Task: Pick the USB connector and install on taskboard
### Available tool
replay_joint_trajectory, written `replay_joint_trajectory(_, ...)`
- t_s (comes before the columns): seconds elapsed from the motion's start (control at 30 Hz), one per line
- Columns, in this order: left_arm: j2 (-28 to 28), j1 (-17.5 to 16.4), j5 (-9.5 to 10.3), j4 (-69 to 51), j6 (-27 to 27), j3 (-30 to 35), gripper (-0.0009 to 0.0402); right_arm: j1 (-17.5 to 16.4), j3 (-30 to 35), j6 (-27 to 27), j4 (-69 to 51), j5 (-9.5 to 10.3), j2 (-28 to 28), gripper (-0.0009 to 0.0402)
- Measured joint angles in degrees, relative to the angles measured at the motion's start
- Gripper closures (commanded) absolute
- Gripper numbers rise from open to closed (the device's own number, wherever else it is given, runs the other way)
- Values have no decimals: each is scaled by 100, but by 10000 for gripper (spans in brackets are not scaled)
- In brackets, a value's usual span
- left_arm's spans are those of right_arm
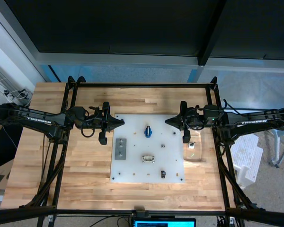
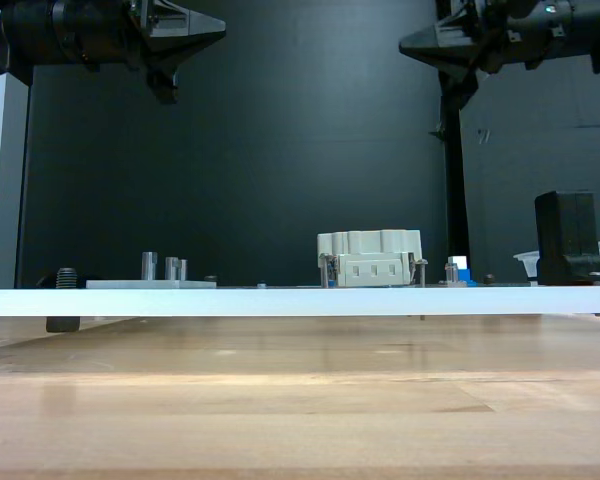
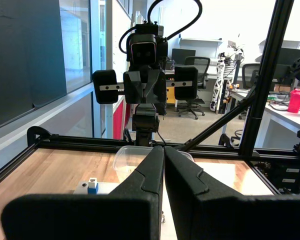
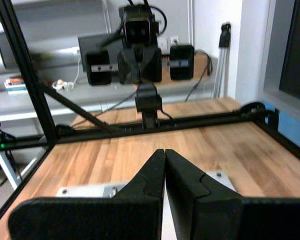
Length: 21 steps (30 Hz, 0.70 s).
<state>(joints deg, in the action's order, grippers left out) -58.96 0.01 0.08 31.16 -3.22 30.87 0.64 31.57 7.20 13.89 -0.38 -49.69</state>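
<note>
1. We are seeing the left gripper hanging in the air over the left edge of the taskboard, pointing inward.
2. In its wrist view the two fingers are pressing flat against each other, with nothing between them.
3. The right gripper is hovering over the board's far right part, facing the left one across the gap.
4. Its fingers are likewise meeting along their whole length and are carrying nothing.
5. From the low view we are finding both grippers well above the board, the left gripper and the right gripper level with each other.
6. The taskboard is lying flat in the middle of the wooden table.
7. It is carrying a grey block on the left, a blue part toward the far side, a metal connector near the middle and a black socket at the near right.
8. A clear tray is sitting just beside the board's right edge, below the right arm.
9. We are not managing to pick out the USB connector. Something small and pale is lying in the tray, and the connector may be next to it, but it is too small for us to tell.
</note>
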Motion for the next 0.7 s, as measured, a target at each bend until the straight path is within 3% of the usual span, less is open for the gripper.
replay_joint_trajectory(0.33,0,0,-2,2,-2,0,393,-59,824,-31,-3014,2,448,393)
replay_joint_trajectory(0.7,0,0,-2,0,0,0,393,-450,1502,9,-5698,2,461,393)
